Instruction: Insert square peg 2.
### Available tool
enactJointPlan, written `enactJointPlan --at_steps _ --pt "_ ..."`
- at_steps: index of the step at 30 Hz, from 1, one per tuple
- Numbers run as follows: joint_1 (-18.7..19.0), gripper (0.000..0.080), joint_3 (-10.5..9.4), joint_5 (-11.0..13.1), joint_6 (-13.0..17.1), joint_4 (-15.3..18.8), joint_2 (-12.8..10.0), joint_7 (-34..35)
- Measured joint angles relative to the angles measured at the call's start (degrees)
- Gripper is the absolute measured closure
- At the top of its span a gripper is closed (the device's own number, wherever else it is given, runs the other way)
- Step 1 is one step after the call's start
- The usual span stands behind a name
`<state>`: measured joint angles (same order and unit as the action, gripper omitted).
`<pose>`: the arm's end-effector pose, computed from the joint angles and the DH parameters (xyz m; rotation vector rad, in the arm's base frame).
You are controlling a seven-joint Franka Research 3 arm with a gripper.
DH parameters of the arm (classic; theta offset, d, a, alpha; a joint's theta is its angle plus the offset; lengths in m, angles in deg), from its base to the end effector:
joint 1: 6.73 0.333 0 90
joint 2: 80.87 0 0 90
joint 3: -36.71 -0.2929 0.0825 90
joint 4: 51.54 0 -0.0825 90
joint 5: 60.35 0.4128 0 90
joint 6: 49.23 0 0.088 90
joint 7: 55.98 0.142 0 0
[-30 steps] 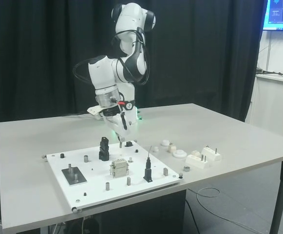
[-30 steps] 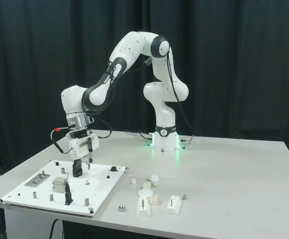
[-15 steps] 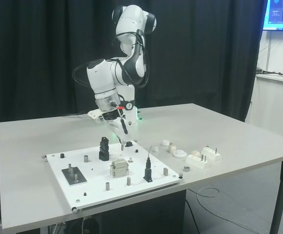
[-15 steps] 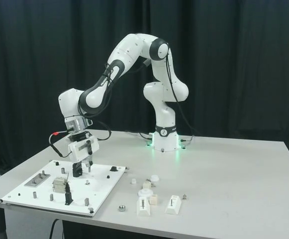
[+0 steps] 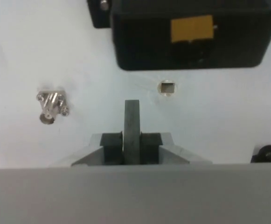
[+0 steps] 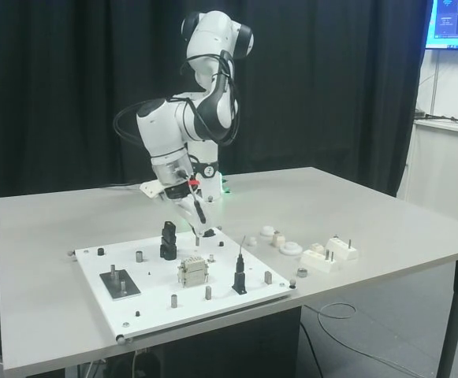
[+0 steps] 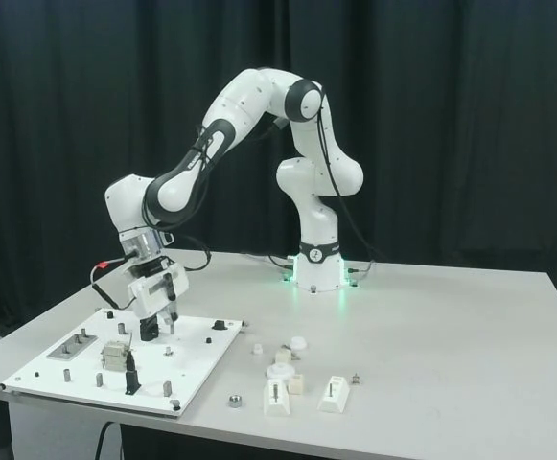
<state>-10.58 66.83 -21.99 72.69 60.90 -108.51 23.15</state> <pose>0.5168 -0.3027 0.1661 -1.0934 2.7161 0.4361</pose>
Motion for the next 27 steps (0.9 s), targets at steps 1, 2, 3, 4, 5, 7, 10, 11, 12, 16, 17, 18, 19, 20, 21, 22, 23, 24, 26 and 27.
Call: enactJointPlan --at_steps 1,2,3,4,5,7,10,11,12,16,17,18,19,20,21,22,23,24,26,27 --pt "-0.1 0.0726 0.00 0.0 -0.3 -0.1 -0.1 0.0" --pt "-0.1 0.0726 0.00 0.0 -0.6 -0.2 -0.2 0.0" --pt "-0.2 0.0726 0.00 0.0 -0.9 -0.2 -0.3 0.0" --pt "-0.2 0.0726 0.00 0.0 -1.0 -0.3 -0.4 -0.1" --pt "-0.2 0.0726 0.00 0.0 -1.2 -0.3 -0.5 -0.1" --pt "-0.2 0.0726 0.00 0.0 -1.5 -0.3 -0.7 -0.2" --pt "-0.2 0.0726 0.00 0.0 -2.0 -0.3 -1.0 -0.3" --pt "-0.2 0.0726 0.00 0.0 -2.0 -0.3 -1.2 -0.3" --pt "-0.2 0.0726 0.00 0.0 -2.1 -0.3 -1.3 -0.3" --pt "-0.2 0.0726 0.01 0.0 -2.2 -0.2 -1.6 -0.3" --pt "-0.2 0.0726 0.02 0.0 -2.3 -0.2 -1.6 -0.3" --pt "-0.2 0.0726 0.04 0.0 -2.3 -0.2 -1.7 -0.3" --pt "-0.2 0.0726 0.07 0.0 -2.4 -0.2 -1.7 -0.3" --pt "-0.2 0.0726 0.10 0.0 -2.5 -0.2 -1.7 -0.3" --pt "-0.2 0.0726 0.15 0.0 -2.5 -0.2 -1.7 -0.3" --pt "-0.2 0.0726 0.20 0.0 -2.6 -0.2 -1.7 -0.3" --pt "-0.2 0.0726 0.26 0.0 -2.7 -0.2 -1.7 -0.3" --pt "-0.2 0.0726 0.32 -0.1 -2.7 -0.2 -1.7 -0.3" --pt "-0.2 0.0726 0.44 -0.1 -2.9 -0.2 -1.7 -0.4" --pt "-0.2 0.0727 0.50 -0.1 -3.0 -0.2 -1.7 -0.4"
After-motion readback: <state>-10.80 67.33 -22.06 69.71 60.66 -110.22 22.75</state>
